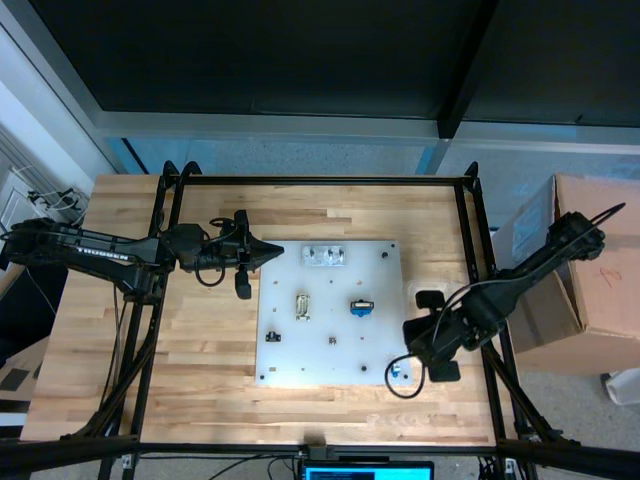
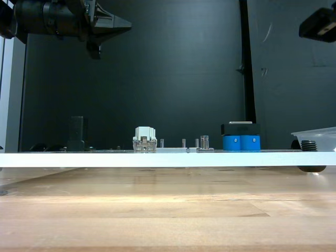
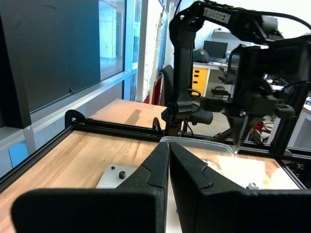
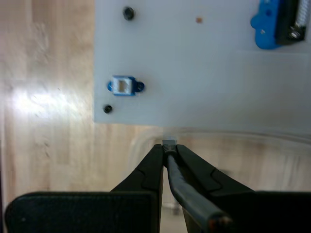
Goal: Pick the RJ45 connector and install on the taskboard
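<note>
My right gripper [image 4: 168,148] is shut on a dark cable [image 4: 187,194], and the small RJ45 connector [image 4: 169,143] sticks out just past the fingertips. It hangs above the wood, just off the edge of the white taskboard [image 4: 204,73] and clear of the blue RJ45 socket [image 4: 125,86]. From above, the right gripper [image 1: 410,335] sits at the board's right edge, with the blue socket [image 1: 400,374] near the front right corner. My left gripper [image 1: 277,250] hovers high over the board's left edge, shut on nothing, fingertips [image 3: 163,148] pressed together.
The taskboard [image 1: 330,340] carries a blue connector block [image 1: 361,307], a white connector [image 2: 144,140] and a metal part [image 1: 326,257]. A clear plastic tray [image 2: 315,134] lies right of the board. Black frame rails [image 1: 470,230] border the table, and a cardboard box [image 1: 590,290] stands at the right.
</note>
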### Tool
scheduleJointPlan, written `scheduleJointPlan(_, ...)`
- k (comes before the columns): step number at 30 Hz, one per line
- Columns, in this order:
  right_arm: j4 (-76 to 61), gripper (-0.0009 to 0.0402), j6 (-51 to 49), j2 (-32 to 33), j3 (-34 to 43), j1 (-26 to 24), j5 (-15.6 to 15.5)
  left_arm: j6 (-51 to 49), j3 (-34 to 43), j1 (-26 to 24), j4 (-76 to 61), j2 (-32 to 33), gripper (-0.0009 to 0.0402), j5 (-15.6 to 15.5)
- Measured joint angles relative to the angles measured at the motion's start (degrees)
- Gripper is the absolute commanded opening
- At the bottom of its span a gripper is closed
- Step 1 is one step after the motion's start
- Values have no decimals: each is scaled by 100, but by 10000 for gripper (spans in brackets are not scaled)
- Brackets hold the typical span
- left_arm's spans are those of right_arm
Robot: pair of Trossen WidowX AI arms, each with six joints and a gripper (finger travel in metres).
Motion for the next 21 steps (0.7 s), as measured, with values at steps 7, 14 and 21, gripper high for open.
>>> scheduleJointPlan(7,13,0,282,542,505,177,39,-2,0,0,0,0,0,0)
scheduleJointPlan(14,9,0,481,881,811,249,120,0,2,0,0,0,0,0)
scheduleJointPlan(21,44,0,483,1084,935,254,142,-2,0,0,0,0,0,2)
